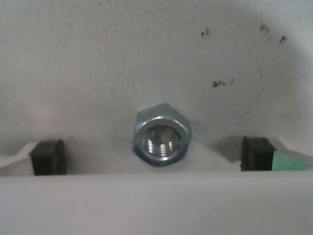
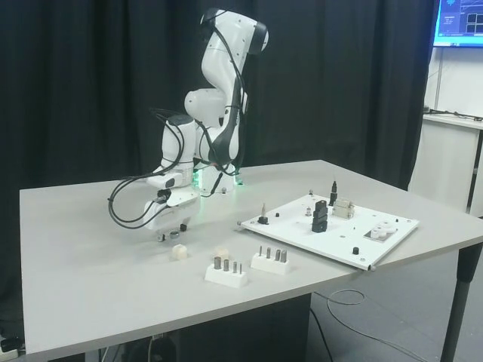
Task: Pick bolt 4.
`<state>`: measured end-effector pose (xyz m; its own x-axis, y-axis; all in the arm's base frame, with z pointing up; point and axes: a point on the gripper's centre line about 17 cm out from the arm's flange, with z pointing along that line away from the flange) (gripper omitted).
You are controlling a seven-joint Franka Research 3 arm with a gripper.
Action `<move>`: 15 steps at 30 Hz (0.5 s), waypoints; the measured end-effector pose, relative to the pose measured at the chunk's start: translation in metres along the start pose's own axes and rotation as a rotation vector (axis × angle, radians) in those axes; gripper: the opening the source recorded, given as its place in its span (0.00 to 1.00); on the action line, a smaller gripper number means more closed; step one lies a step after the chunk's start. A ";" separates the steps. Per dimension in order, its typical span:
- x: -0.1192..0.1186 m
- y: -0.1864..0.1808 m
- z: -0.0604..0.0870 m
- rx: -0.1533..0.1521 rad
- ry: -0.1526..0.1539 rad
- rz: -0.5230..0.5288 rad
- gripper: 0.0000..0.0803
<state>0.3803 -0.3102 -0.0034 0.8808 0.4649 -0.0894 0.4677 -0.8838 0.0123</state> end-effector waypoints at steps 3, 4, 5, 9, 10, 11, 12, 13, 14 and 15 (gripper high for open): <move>0.000 0.000 0.001 0.001 0.003 -0.001 1.00; 0.000 0.000 0.001 0.002 0.004 -0.003 1.00; 0.000 0.000 0.001 0.002 0.004 -0.003 1.00; 0.000 0.000 0.001 0.002 0.005 -0.002 1.00; 0.000 0.000 0.001 0.002 0.006 -0.001 1.00; 0.001 0.000 0.001 0.003 0.006 0.000 1.00; 0.001 0.000 0.001 0.003 0.007 0.001 1.00; 0.001 0.000 0.001 0.004 0.008 0.002 1.00; 0.001 -0.001 0.001 0.005 0.010 0.002 1.00; 0.002 -0.001 0.000 0.005 0.011 0.002 1.00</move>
<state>0.3814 -0.3088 -0.0041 0.8824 0.4639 -0.0787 0.4659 -0.8848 0.0073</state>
